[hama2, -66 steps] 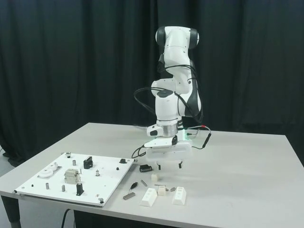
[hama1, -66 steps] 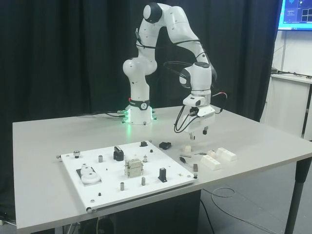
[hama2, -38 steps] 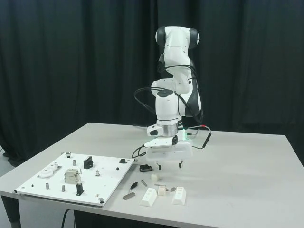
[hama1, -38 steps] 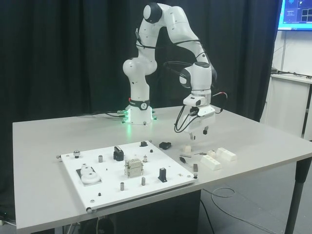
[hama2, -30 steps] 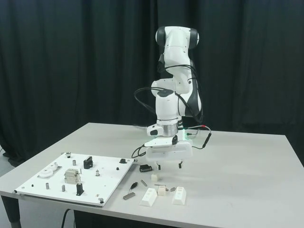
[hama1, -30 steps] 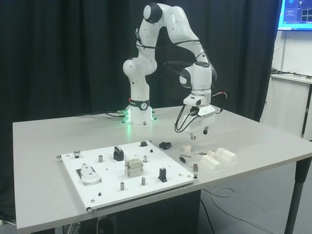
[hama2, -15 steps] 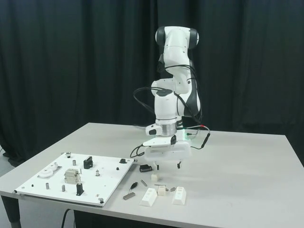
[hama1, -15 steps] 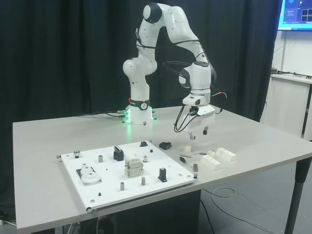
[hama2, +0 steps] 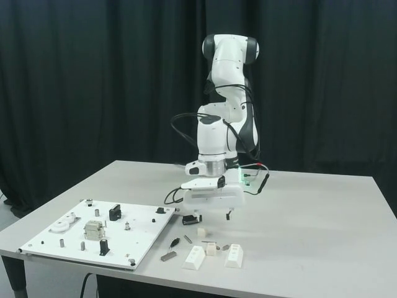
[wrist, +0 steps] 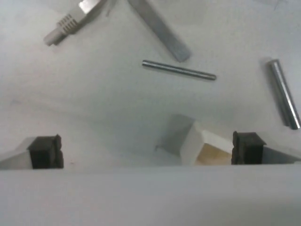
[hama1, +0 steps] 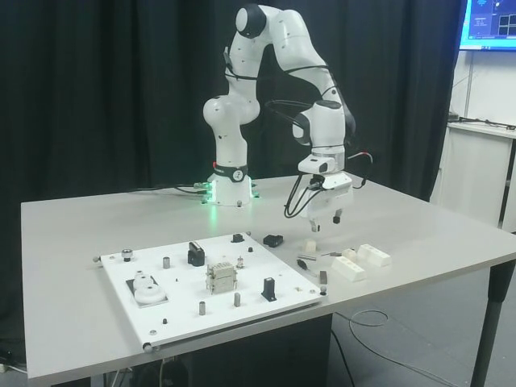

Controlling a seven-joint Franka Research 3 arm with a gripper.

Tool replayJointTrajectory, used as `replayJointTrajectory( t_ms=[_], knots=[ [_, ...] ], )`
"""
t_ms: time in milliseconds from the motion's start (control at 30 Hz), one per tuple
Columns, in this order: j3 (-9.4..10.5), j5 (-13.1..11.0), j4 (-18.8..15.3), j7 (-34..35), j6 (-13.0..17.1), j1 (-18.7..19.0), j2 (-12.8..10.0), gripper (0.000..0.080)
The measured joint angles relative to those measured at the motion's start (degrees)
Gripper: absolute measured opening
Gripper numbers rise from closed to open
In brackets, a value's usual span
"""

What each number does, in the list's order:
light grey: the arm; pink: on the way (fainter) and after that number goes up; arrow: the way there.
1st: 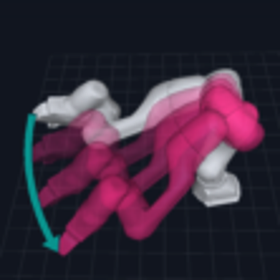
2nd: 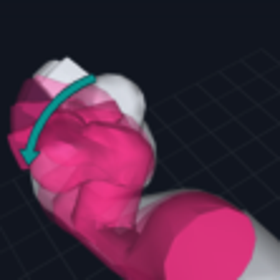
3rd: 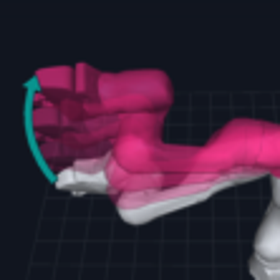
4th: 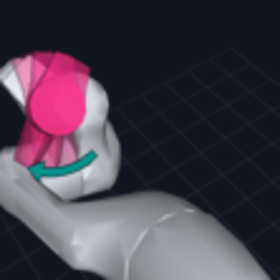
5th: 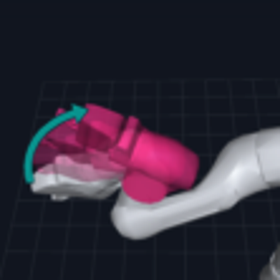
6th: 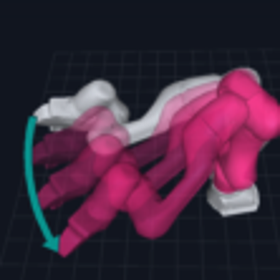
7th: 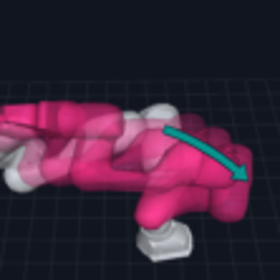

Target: Remove square peg 3.

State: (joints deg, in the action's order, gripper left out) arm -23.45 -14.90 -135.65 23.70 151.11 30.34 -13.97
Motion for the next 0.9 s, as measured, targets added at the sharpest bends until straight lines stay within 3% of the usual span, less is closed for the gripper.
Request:
replayJointTrajectory(
  t_ms=[600, 900],
  knots=[
    [-1.32, 0.00, 0.90, -0.63, 0.69, -0.11, 0.00, 0.0800],
    [-3.43, 0.31, 2.47, -1.48, 1.03, -0.21, -0.09, 0.0800]
  ],
)
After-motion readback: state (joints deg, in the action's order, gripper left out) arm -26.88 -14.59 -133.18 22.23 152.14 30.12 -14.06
